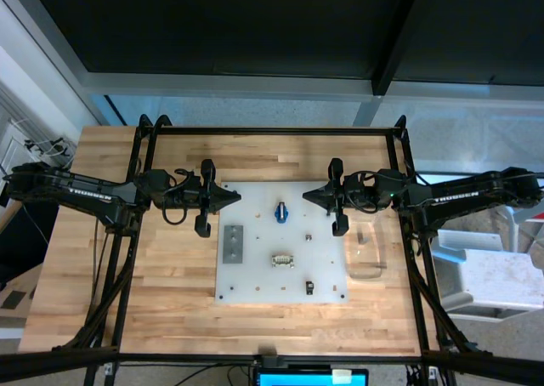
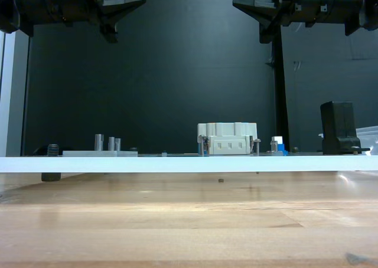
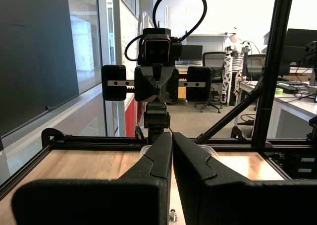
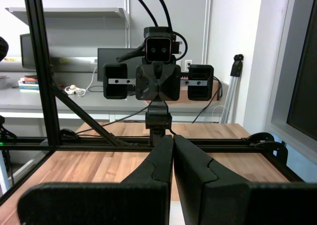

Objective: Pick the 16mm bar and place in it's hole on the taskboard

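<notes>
Wood in pale strips was seen across the table, and a black frame was set around it. A white taskboard was laid flat at the table's centre. The left arm was stretched in from nine o'clock and the right arm from three o'clock, and in the low view both were held high above the board. The left gripper was hung over the board's eleven o'clock corner, with its fingers pressed together and nothing pinched between them. The right gripper was hung over the one o'clock edge, pointed at the other and well apart from it, with its fingers likewise pressed together and empty. A clear tray was laid on the table just beside the board's three o'clock edge. On the board a grey block was placed at nine o'clock, a cream connector near the centre, a black part at five o'clock and a blue part at twelve o'clock. Three short metal pegs were seen upright on the grey block in the low view. The thickest, taken to be the 16mm bar, was stood upright at the row's nine o'clock end, held by neither gripper; how deeply it was seated could not be told
</notes>
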You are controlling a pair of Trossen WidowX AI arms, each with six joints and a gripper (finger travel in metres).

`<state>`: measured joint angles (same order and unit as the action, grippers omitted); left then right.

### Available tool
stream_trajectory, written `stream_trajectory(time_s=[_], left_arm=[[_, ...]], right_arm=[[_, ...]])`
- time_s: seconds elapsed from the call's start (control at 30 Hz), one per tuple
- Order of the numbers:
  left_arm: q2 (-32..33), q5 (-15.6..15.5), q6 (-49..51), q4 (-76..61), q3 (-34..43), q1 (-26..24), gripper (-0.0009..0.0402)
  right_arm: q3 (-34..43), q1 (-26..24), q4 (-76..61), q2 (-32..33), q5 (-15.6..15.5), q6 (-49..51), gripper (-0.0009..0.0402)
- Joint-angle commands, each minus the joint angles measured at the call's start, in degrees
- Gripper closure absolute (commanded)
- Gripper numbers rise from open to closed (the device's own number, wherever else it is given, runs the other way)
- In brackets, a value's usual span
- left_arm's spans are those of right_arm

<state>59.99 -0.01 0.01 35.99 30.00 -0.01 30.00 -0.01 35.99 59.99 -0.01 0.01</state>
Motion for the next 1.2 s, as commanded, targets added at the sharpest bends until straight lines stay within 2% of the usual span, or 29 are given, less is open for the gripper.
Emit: stream_trajectory(time_s=[0.03, 0.23, 0.53, 1.03, 1.2], left_arm=[[0.0, 0.0, 0.0, -0.1, 0.0, 0.0, 0.0393], [0.0, 0.0, 0.0, -0.3, 0.0, 0.0, 0.0393], [0.0, 0.0, 0.0, -1.2, 0.0, 0.0, 0.0393], [0.0, 0.0, 0.0, -1.2, 0.0, 0.0, 0.0393], [0.0, 0.0, 0.0, -1.2, 0.0, 0.0, 0.0393]], right_arm=[[0.5, 0.0, -15.0, -4.7, 3.1, -3.3, 0.0394], [0.5, 0.0, -28.3, -10.2, 3.5, -6.2, 0.0394], [0.8, 0.2, -32.5, -10.9, 3.3, -7.1, 0.0394], [17.6, 0.5, -77.9, -8.7, 2.8, -6.1, 0.0394], [20.8, 1.2, -88.6, -6.5, 0.2, -6.1, 0.0394]])
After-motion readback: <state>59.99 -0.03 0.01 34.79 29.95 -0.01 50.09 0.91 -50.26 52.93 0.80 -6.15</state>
